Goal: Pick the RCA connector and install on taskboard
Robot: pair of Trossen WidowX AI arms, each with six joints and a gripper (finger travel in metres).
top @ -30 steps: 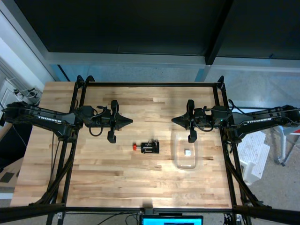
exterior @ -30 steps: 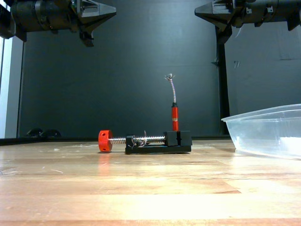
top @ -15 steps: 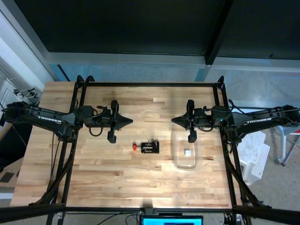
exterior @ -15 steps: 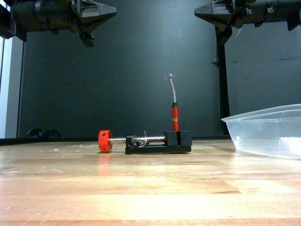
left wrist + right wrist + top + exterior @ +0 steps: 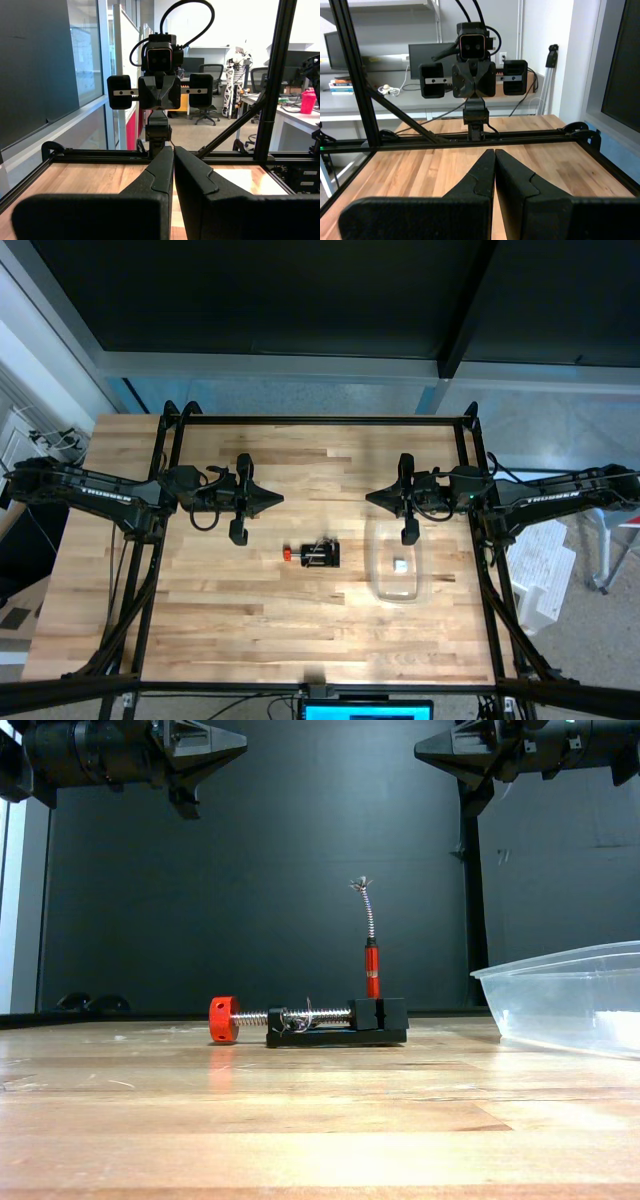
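The taskboard (image 5: 318, 556) is a small black fixture with a red knob at its left end, sitting at the table's middle; it also shows in the low view (image 5: 340, 1021). What looks like the RCA connector (image 5: 372, 970), a slim plug with a red barrel and a silvery spring tail, stands upright on the taskboard's right end. My left gripper (image 5: 280, 500) hangs shut and empty high above the table, left of and beyond the board (image 5: 173, 149). My right gripper (image 5: 368, 498) faces it, shut and empty (image 5: 494, 151).
A clear rounded plastic tray (image 5: 372, 560) lies right of the taskboard, under the right arm, with a small white square piece (image 5: 400, 565) in it. Black frame rails run along the table's back and sides.
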